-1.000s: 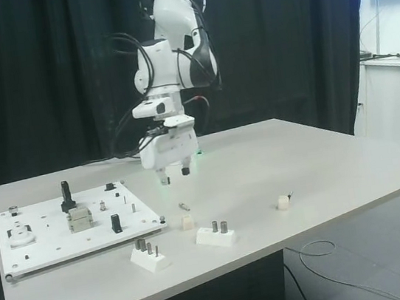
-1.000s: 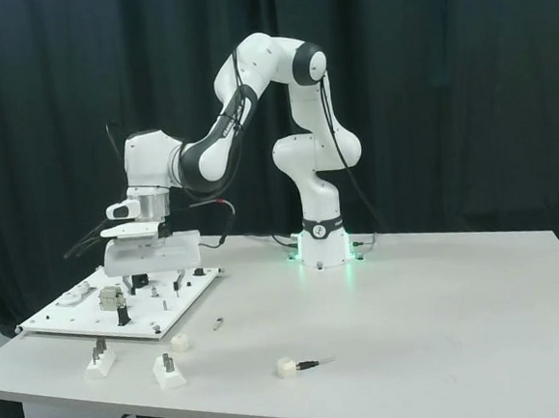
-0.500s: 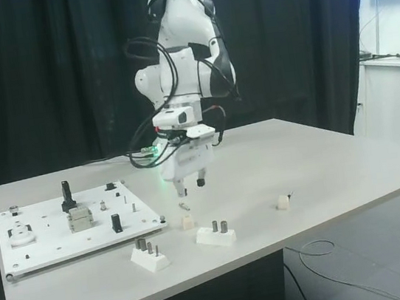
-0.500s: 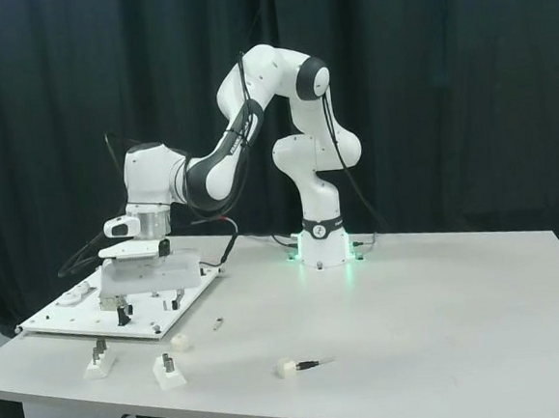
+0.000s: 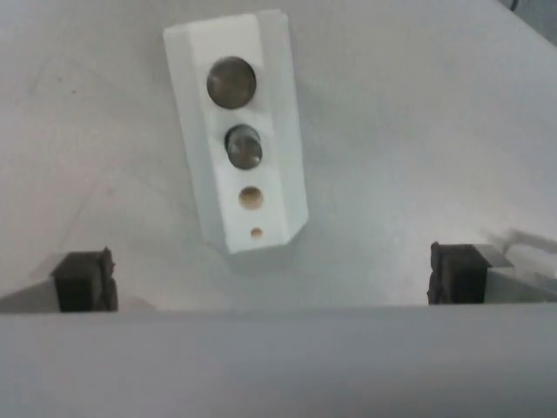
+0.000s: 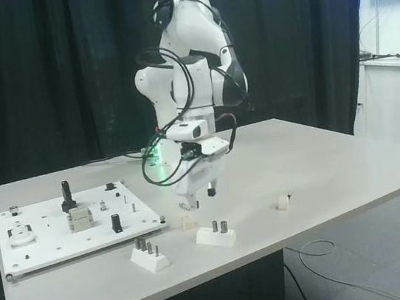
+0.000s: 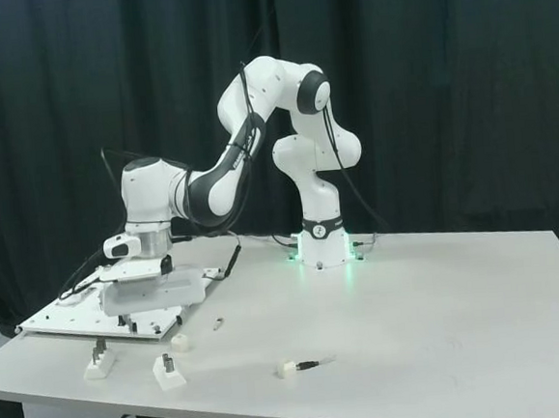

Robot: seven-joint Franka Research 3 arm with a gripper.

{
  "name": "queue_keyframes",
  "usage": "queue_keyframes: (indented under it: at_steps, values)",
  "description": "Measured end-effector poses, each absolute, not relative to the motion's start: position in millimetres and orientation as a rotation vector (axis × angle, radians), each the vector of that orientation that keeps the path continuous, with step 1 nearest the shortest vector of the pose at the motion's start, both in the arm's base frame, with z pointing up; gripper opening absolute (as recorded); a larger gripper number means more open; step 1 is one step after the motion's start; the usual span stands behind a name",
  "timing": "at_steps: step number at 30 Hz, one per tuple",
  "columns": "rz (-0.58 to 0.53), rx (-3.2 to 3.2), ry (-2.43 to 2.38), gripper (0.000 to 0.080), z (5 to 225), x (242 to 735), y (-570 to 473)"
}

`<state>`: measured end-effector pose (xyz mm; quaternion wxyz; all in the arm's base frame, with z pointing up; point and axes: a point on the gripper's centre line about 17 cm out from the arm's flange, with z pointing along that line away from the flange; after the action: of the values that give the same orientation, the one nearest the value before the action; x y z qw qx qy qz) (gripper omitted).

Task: Pick round peg 3.

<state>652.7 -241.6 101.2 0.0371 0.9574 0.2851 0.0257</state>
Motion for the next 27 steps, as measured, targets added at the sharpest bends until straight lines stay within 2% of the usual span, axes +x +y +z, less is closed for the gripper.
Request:
queue_keyframes:
  at_steps: [27]
  values:
    - [0.024, 2.943, 0.922, 0.08, 51.2, 669.1, -237.7]
